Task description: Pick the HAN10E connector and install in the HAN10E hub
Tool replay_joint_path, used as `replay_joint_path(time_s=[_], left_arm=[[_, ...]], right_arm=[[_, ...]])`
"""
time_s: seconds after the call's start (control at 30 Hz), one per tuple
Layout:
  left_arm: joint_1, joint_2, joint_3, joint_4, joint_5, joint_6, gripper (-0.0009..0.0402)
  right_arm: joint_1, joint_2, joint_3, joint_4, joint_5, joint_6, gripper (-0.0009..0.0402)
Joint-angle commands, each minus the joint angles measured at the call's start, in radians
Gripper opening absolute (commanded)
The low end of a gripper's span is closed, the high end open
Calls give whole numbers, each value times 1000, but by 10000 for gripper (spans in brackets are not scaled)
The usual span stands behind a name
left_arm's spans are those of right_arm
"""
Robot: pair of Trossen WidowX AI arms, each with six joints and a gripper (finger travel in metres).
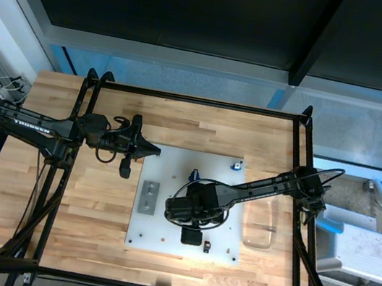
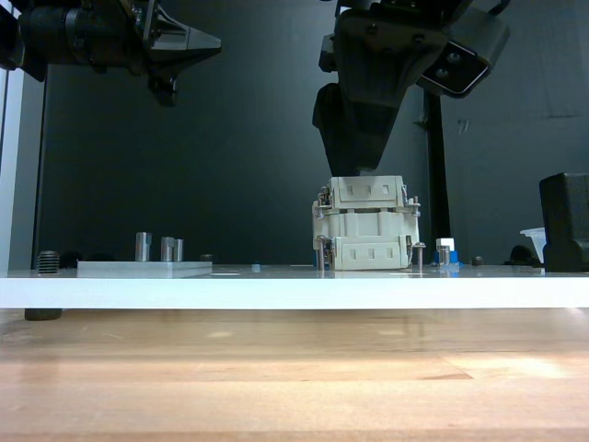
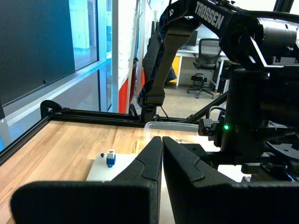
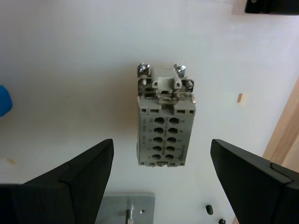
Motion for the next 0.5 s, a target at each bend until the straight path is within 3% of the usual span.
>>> replay_joint_path(time_s=[0.03,0.5], left_arm=[[0,0,0,0,0,0,0],[0,0,0,0,0,0,0]], right_arm=[[1,-21,3,2,9,2,293],[6,-75,3,9,7,6,293]])
